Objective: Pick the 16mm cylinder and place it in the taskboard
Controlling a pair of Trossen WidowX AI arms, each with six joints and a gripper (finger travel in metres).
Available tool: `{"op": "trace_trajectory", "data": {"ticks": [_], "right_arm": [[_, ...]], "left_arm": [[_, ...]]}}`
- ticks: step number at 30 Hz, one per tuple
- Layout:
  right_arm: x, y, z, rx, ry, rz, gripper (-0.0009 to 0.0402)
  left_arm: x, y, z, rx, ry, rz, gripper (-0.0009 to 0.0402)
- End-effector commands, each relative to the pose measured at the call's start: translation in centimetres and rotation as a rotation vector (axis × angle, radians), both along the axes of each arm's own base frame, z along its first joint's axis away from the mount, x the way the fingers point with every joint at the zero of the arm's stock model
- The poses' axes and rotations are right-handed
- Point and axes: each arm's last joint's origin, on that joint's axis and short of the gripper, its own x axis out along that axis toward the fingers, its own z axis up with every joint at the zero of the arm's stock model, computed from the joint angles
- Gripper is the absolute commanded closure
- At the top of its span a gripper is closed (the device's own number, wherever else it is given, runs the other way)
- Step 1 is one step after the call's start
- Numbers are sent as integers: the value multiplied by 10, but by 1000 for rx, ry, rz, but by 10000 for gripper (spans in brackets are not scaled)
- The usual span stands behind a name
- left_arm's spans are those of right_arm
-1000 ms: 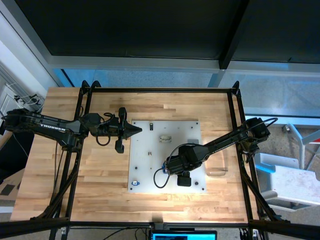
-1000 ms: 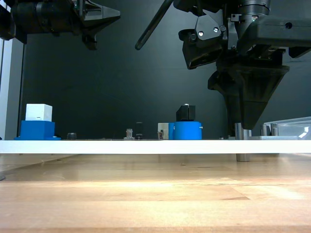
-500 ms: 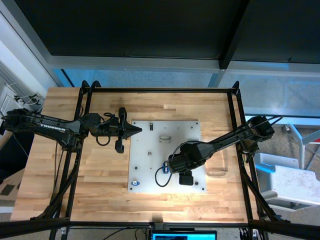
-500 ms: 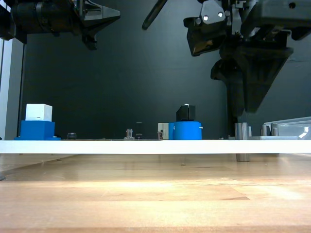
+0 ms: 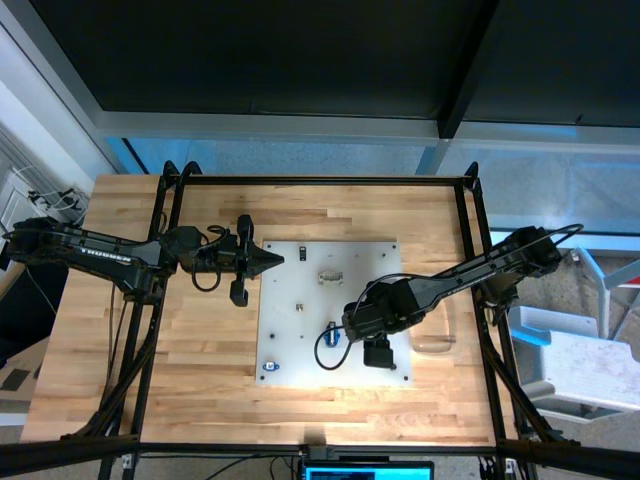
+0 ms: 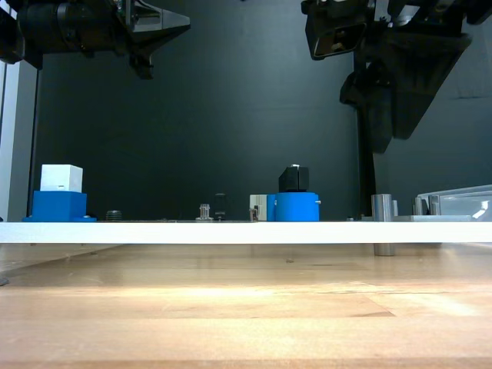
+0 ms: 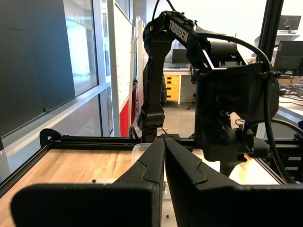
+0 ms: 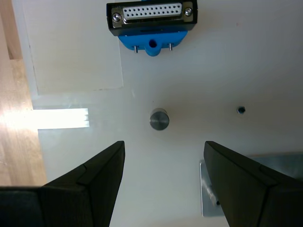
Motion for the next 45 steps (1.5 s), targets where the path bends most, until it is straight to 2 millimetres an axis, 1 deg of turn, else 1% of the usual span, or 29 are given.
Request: {"op": "trace_trajectory", "data": {"ticks": [1, 8, 45], "right_arm": [[-3, -1, 3, 1, 0, -5, 159], [-6, -1, 10, 7, -18, -4, 160], [-6, -1, 10, 11, -24, -12, 160]], "left_arm": [[0, 0, 0, 0, 0, 0, 393], [0, 0, 0, 0, 0, 0, 393], [0, 0, 0, 0, 0, 0, 393]]}}
